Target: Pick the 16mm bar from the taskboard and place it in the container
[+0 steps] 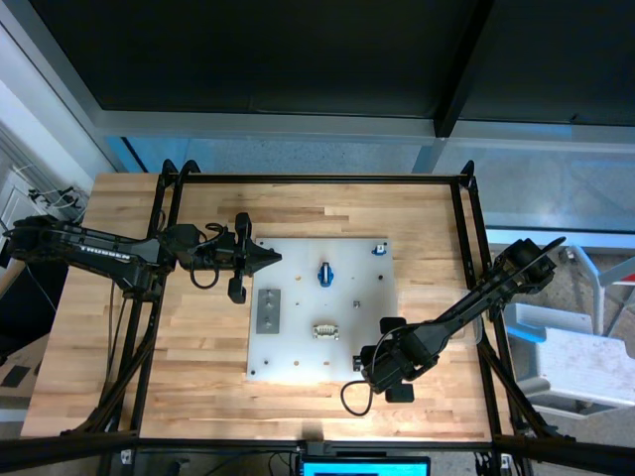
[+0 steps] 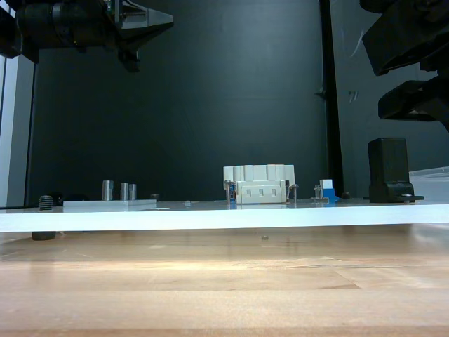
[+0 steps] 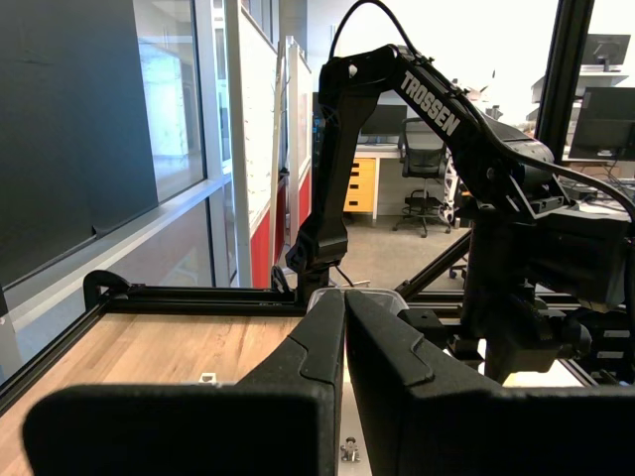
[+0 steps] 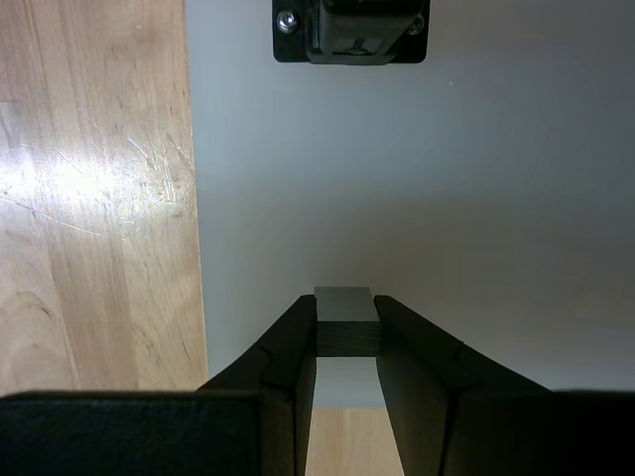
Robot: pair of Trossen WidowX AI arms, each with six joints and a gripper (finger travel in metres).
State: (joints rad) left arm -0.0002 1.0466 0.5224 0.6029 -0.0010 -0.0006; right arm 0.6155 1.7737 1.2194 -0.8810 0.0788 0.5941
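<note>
A short grey bar (image 4: 346, 319) with a square end face sits clamped between the fingers of my right gripper (image 4: 345, 332), held just above the white taskboard (image 4: 496, 198) beside its edge. From above, my right gripper (image 1: 380, 375) is over the near right corner of the taskboard (image 1: 298, 342). My left gripper (image 1: 270, 258) hovers shut and empty over the board's far left edge, high above it (image 2: 160, 19). The container's faint clear rim (image 1: 481, 329) shows at the table's right side, mostly hidden under the right arm.
On the board stand a grey metal block (image 1: 268, 308), a blue piece (image 1: 325, 274), a silver connector (image 1: 324, 331) and a black mount (image 4: 349, 30). Black frame rails run along the table edges. Bare wood lies on both sides of the board.
</note>
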